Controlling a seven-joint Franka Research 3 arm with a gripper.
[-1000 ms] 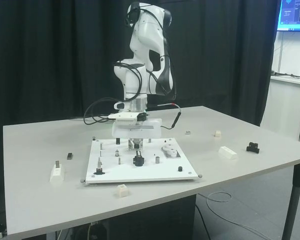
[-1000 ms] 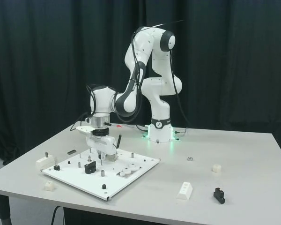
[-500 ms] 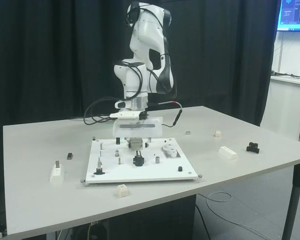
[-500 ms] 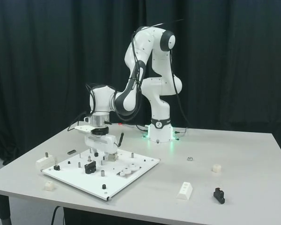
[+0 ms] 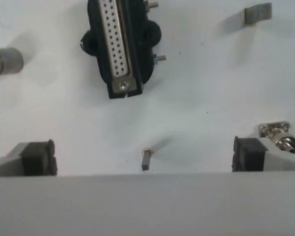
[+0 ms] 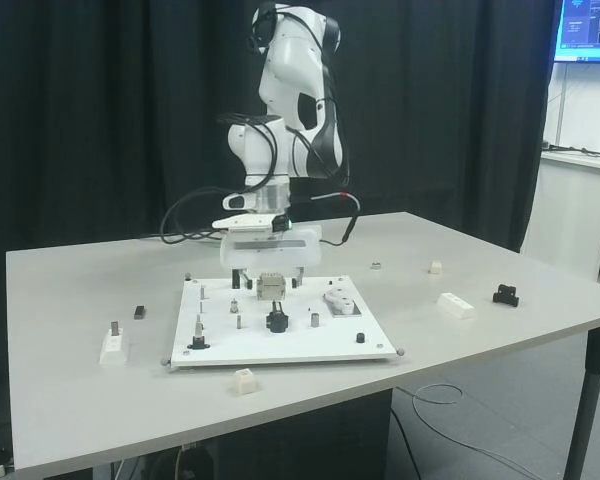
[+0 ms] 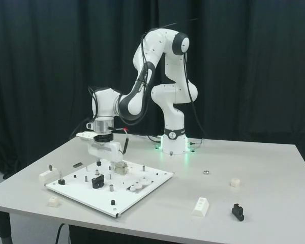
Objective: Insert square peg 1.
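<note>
**Gripper hovering over the white board, peg standing below it**

Closest to the first room camera, a small white block (image 6: pixel 244 379) is lying on the grey table (image 6: pixel 70 400), just off the front edge of the white board (image 6: pixel 310 347). To one side of the board, a white holder (image 6: pixel 113 346) is carrying an upright grey piece.

On the board itself a black multi-pin connector (image 5: pixel 122 45) is sitting among short grey pegs. In the wrist view a thin square peg (image 5: pixel 146 159) is standing upright on the board, between the two black fingertips (image 5: pixel 38 158) and touching neither. The gripper (image 6: pixel 268 268) is hanging above the board with its fingers spread wide apart and nothing between them.

Further back, the white arm (image 7: pixel 142 76) is bending down from its base (image 7: pixel 174 142), where a green light is glowing. Well off to the side, a black part (image 7: pixel 237 211) and a white wedge block (image 7: pixel 200 206) are lying on the table.
</note>
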